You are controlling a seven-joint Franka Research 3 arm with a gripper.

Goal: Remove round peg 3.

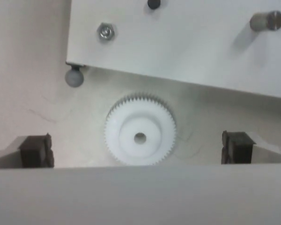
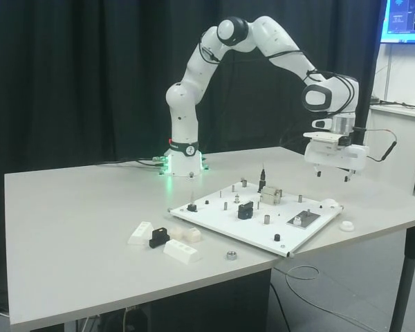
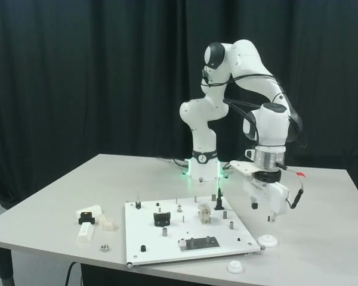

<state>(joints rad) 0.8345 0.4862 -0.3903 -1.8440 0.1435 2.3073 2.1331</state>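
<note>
My gripper [image 1: 136, 149] is open, its black pads [image 1: 37, 151] wide apart, hanging above the table just off the white board's [image 1: 187, 42] edge. Straight below it lies a white toothed gear [image 1: 140, 137] on the table. A grey metal round peg [image 1: 267, 20] stands on the board, away from the fingers. From the room, the gripper [image 2: 332, 175] hovers past the board's far right corner, over the gear [image 2: 330, 203]. Several short pegs [image 2: 268, 219] stand on the board [image 2: 214, 218]. In the second room view the gripper [image 3: 262, 213] is above the gear [image 3: 267, 241].
A second white gear [image 2: 346, 225] lies near the table's right edge. White blocks [image 2: 140, 233] with a black piece [image 2: 159, 238] and a nut [image 2: 230, 256] lie left of the board. A hex nut [image 1: 106, 32] and a black knob [image 1: 153, 3] sit on the board.
</note>
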